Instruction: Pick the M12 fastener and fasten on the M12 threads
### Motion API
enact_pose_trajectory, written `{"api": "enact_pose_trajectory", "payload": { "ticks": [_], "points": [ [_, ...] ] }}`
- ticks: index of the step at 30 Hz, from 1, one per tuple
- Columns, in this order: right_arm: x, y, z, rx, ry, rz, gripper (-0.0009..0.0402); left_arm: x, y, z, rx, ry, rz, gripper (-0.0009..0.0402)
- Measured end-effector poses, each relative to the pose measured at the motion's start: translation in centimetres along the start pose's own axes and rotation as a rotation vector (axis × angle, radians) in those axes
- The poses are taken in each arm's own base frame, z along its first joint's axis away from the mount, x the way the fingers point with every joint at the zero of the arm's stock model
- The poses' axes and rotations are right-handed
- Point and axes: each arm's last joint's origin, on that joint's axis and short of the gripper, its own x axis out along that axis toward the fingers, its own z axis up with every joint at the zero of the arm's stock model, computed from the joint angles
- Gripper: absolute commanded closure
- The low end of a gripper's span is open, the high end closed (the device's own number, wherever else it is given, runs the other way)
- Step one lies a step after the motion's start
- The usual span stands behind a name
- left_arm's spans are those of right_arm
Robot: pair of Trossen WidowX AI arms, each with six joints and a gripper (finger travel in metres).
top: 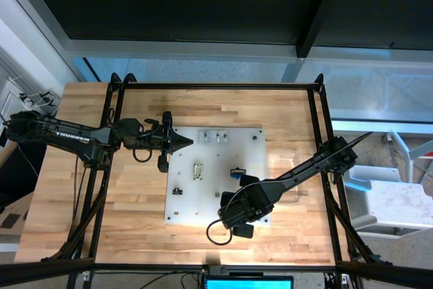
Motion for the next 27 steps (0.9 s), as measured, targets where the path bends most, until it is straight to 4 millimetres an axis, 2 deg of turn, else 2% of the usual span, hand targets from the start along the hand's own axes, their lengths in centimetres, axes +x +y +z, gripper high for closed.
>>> {"api": "enact_pose_trajectory", "payload": {
  "ticks": [2, 5, 12, 21, 27],
  "points": [
    [0.4, 0.0, -0.1, -0.007, 0.005, -0.004, 0.0399, 0.0, 0.0, 0.0, 0.000, 0.000, 0.000, 0.0393],
    [1.0, 0.0, -0.2, -0.013, 0.006, -0.004, 0.0383, 0.0, 0.0, 0.0, 0.000, 0.000, 0.000, 0.0393],
    [2.7, -0.1, -0.7, -0.108, 0.026, 0.017, 0.0394, 0.0, 0.0, 0.0, 0.000, 0.000, 0.000, 0.0393],
    [4.9, -0.1, -1.3, -0.108, 0.048, 0.070, 0.0393, 0.0, 0.0, 0.0, 0.000, 0.000, 0.000, 0.0393],
    [5.3, -0.2, -1.4, -0.132, 0.041, 0.063, 0.0393, 0.0, 0.0, 0.0, 0.000, 0.000, 0.000, 0.0393]
  ]
}}
